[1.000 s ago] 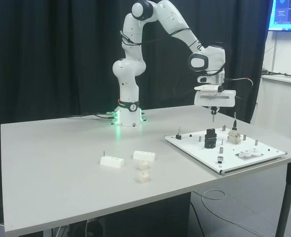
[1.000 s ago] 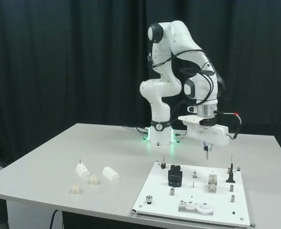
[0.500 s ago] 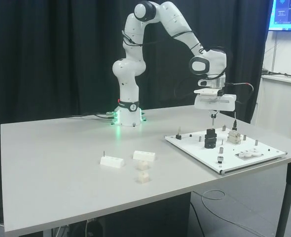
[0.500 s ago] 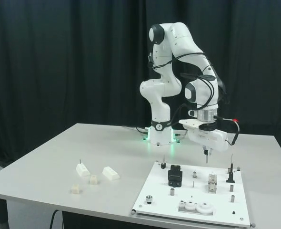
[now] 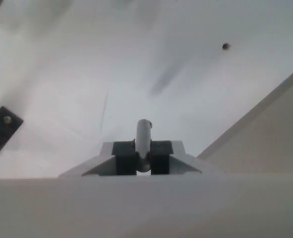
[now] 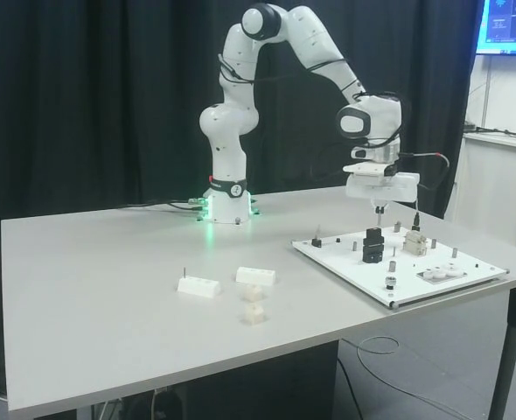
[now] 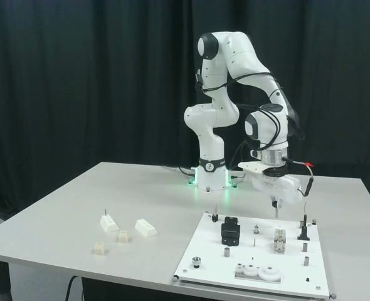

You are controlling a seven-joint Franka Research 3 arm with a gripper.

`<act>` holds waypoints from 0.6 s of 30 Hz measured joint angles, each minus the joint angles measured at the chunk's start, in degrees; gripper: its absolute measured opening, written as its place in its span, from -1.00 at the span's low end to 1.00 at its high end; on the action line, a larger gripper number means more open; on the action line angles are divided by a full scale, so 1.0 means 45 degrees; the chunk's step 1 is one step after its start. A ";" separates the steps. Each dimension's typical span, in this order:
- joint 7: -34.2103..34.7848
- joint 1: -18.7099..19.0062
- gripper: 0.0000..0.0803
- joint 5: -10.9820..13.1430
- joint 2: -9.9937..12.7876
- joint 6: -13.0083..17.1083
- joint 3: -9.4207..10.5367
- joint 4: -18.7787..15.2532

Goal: Insert round peg 2.

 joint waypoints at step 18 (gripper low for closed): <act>0.0232 0.0276 -0.86 0.0166 0.0404 0.0372 0.0065 -0.0053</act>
